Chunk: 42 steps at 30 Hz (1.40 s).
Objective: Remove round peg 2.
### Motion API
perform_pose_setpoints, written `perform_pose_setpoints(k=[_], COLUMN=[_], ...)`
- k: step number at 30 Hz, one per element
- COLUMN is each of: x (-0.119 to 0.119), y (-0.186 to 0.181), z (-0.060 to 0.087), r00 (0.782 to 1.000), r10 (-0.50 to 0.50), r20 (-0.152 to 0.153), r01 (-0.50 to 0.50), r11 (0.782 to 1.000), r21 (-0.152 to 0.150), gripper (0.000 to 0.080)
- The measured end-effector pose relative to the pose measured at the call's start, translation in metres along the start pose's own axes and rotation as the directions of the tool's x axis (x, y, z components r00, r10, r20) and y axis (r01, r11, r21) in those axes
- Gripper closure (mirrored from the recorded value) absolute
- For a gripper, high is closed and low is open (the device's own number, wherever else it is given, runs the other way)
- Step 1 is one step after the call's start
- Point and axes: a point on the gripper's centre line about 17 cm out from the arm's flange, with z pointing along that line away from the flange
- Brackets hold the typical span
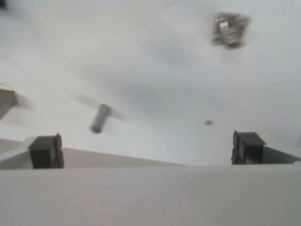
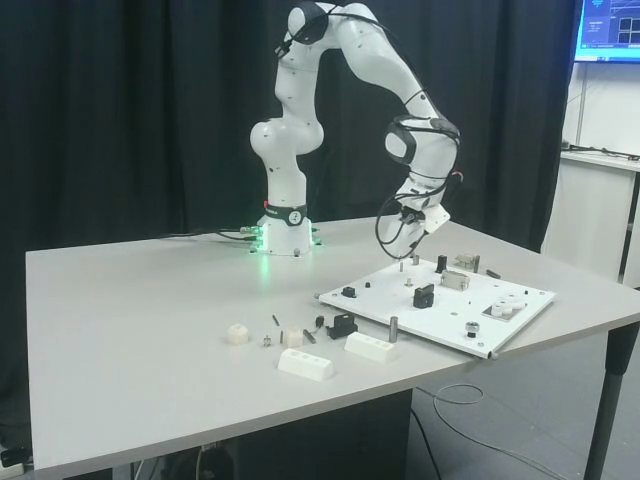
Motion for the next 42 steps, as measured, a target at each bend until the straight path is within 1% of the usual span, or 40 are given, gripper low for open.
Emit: perform_pose_setpoints(k=[9, 15, 18, 22, 28, 36, 42], x=[-0.009, -0.014, -0.016, -0.016, -0.013, -0.008, -0.008], y=[-0.033, -0.040, -0.040, -0.037, -0.032, -0.026, -0.023], z=[0.020, 0.029, 0.032, 0.035, 0.040, 0.055, 0.064], r00=[0.999, 0.998, 0.997, 0.996, 0.994, 0.994, 0.993], r10=[0.039, 0.065, 0.078, 0.084, 0.106, 0.113, 0.116], r20=[0.011, 0.022, 0.020, 0.015, 0.006, -0.009, -0.004], r01=[-0.038, -0.063, -0.075, -0.082, -0.105, -0.113, -0.116], r11=[0.998, 0.993, 0.991, 0.989, 0.987, 0.986, 0.986], r21=[-0.058, -0.101, -0.115, -0.122, -0.121, -0.121, -0.121], gripper=[0.0003, 0.0003, 0.0003, 0.0003, 0.0003, 0.0003, 0.0003])
